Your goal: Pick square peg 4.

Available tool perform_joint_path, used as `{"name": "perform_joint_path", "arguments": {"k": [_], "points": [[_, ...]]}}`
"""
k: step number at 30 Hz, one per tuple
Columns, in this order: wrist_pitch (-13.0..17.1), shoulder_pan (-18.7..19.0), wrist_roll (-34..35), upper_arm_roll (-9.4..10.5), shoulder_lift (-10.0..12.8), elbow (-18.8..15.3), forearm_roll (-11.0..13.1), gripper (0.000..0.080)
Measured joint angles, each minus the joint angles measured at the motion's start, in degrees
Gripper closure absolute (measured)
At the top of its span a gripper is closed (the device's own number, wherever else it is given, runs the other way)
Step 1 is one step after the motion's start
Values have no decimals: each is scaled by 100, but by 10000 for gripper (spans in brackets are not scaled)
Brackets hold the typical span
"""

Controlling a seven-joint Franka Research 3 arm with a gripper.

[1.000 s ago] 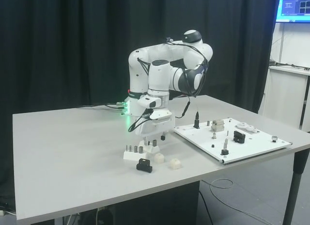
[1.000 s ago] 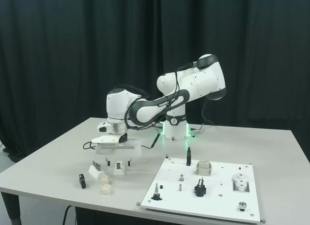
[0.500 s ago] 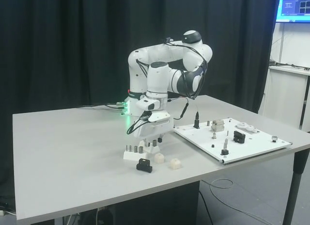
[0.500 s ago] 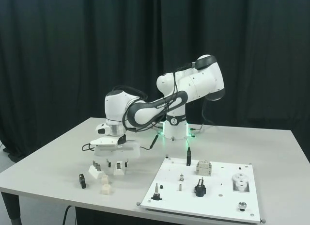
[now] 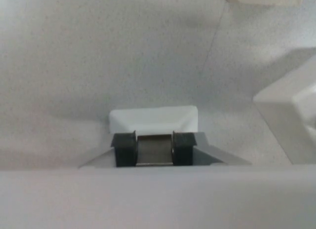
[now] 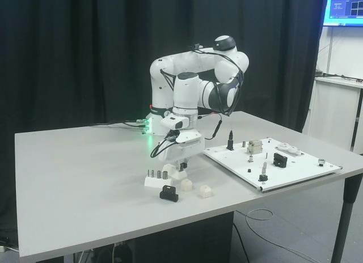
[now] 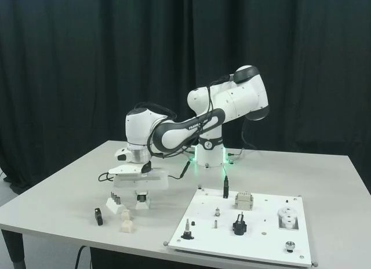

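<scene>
1. The square peg (image 5: 154, 150), a grey block, sits clamped between the two black fingertips (image 5: 124, 149) of the pincer (image 5: 154, 150), directly above the white holder block (image 5: 153, 119) it belongs to.

2. In the wrist view the pincer is clenched on the peg from both sides; whether the peg's foot is clear of the holder cannot be told there.

3. From the first room view, the pincer (image 6: 180, 164) hangs just over the white holder (image 6: 180, 175), beside a low white rack (image 6: 154, 180) of small upright pegs.

4. Near these on the grey surface (image 6: 79, 172) lie a black part (image 6: 168, 192) and a small white block (image 6: 204, 190); a white board (image 6: 272, 161) carrying fixtures stands well apart, towards the edge of the surface.

5. The grasp appears made, so the step in hand is judged to be the lift. The next move calls for a straight vertical pull, keeping the peg from tilting against the holder's walls or dragging the holder up with it.
</scene>
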Motion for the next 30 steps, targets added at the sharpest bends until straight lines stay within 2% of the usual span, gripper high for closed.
{"name": "perform_joint_path", "arguments": {"k": [6, 7, 12, 16, 30], "points": [[-4, -8, 0, 0, 0, 1, -30, 482], [-5, -11, 0, 0, 0, 2, -31, 647], [-32, -20, 0, -21, 0, 11, -39, 647], [-146, -19, 0, -114, -1, 33, -92, 647], [-825, 12, 49, -681, -20, 214, -457, 648]]}}
